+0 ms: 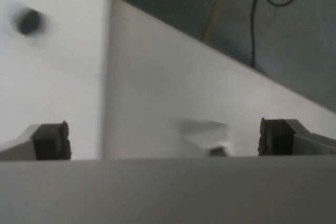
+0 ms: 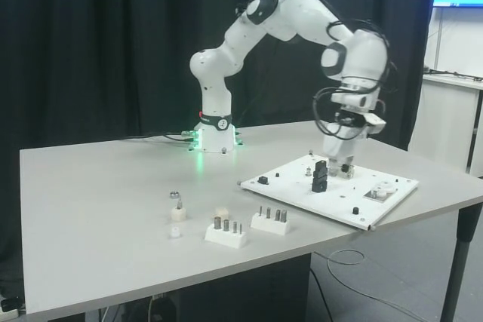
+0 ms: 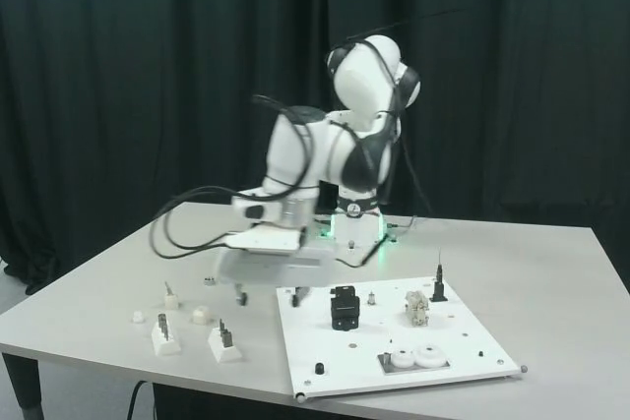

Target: Pick small gear.

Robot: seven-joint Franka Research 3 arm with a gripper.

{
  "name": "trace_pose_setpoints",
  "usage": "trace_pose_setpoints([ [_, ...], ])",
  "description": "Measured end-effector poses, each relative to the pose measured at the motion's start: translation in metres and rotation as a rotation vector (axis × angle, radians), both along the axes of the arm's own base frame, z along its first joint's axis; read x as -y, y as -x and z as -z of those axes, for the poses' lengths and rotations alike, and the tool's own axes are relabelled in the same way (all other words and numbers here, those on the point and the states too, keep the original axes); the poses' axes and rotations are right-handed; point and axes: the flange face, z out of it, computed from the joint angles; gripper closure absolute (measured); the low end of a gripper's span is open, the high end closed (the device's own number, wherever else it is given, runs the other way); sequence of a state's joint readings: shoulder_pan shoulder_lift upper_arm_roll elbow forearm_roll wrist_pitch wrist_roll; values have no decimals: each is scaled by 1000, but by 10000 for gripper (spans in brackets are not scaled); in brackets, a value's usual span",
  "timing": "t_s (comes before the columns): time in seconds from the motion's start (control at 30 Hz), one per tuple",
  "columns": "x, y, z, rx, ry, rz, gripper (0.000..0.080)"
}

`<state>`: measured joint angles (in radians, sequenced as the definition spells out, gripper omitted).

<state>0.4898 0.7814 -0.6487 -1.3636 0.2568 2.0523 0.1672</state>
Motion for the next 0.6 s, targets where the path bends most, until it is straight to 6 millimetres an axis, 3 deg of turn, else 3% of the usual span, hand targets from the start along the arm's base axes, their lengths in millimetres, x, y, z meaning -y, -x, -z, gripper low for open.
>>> trace_pose_setpoints([
  [0.27, 75, -1, 1, -34, 3, -60, 3],
  [0.6, 166, 13, 12, -83, -28, -103, 3],
])
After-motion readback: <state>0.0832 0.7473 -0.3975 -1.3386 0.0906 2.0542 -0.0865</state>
